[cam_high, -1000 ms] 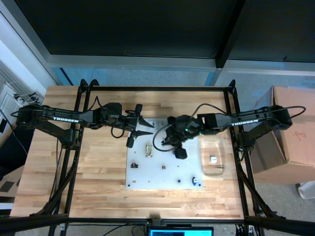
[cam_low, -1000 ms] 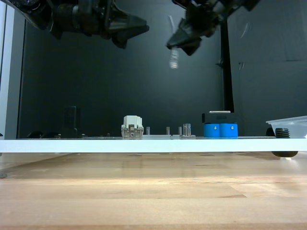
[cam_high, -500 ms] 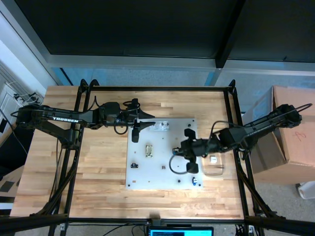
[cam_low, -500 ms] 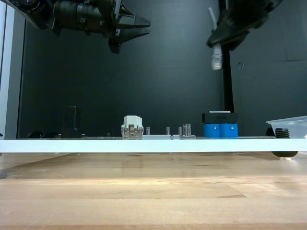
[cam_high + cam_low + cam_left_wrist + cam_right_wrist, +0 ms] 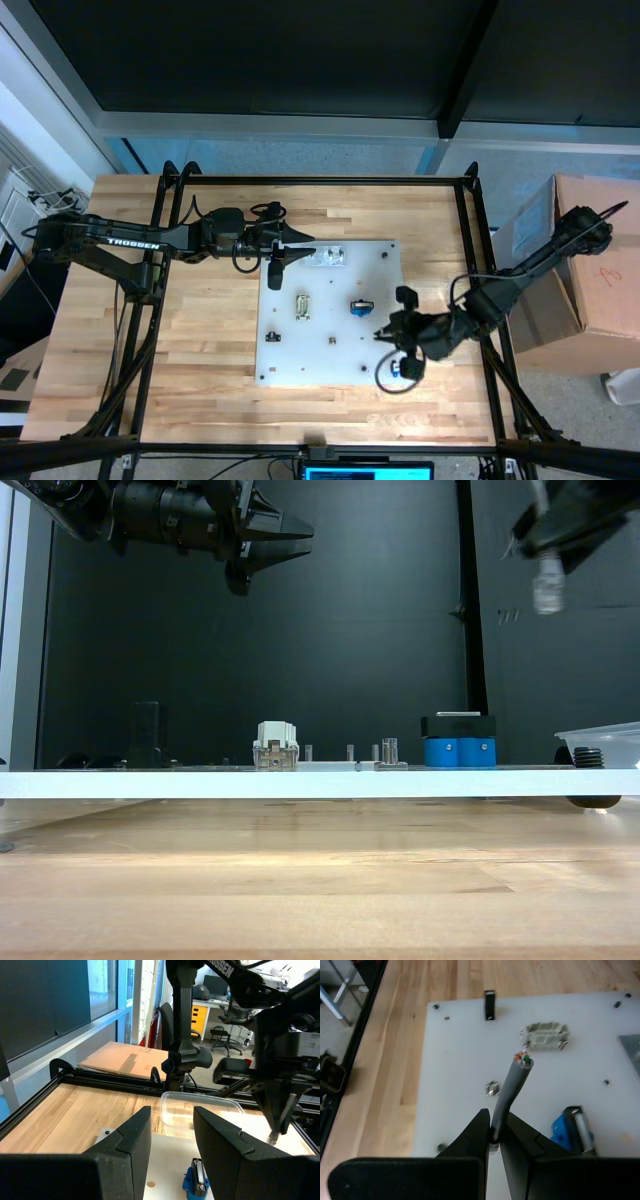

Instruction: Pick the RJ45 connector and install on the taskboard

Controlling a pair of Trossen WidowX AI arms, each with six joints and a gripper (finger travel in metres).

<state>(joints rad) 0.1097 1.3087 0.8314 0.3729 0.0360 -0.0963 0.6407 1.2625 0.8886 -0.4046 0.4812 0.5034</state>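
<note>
Down on the worktop (image 5: pixel 200 350), the taskboard (image 5: pixel 320 365) lies well below both arms. The left claw (image 5: pixel 300 248) hangs spread open above its far edge. High over the near right corner, the right claw (image 5: pixel 494 1127) pinches the RJ45 connector (image 5: pixel 547 582). With so slim a grip, it might twist or slip on descent.

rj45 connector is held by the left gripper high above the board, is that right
No. The right gripper, not the left, holds the RJ45 connector high above the board, as the low view shows. The left gripper is open and empty, over the board's far edge.
</note>
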